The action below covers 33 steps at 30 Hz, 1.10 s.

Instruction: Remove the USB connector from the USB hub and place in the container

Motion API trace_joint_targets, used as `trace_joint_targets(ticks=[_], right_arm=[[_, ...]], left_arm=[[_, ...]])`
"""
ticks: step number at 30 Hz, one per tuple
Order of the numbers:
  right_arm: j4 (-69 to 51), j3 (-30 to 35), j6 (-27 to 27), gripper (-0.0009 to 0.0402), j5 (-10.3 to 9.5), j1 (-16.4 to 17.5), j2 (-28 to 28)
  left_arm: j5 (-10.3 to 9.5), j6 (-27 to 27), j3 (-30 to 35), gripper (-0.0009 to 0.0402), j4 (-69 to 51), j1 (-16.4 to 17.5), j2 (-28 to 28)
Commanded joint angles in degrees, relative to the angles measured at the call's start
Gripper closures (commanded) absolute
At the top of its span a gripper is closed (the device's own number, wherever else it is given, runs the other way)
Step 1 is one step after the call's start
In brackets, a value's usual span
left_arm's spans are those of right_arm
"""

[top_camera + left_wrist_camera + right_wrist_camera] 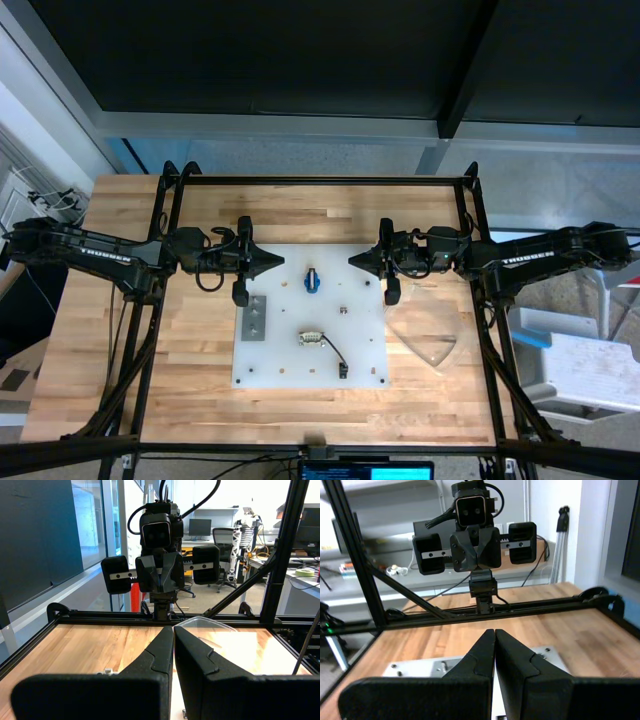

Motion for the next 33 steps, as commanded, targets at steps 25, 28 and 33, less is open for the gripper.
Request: trace_joint_targets(ticks=[25, 28, 33], right_arm=[[-46.84, 19.58, 0.55, 0.0393, 8.37, 11.80, 1.11], [-51.41, 21.33, 2.21, 0.0393, 10.56, 14.14, 1.64], [-59.91, 25.20, 5.42, 0.0393, 14.75, 18.58, 3.23]], left_arm=[[0.02, 0.02, 0.02, 0.0392, 0.02, 0.00, 0.00], [0.02, 0.02, 0.02, 0.0392, 0.02, 0.02, 0.00], [0.00, 0.02, 0.02, 0.0392, 0.00, 0.00, 0.00]])
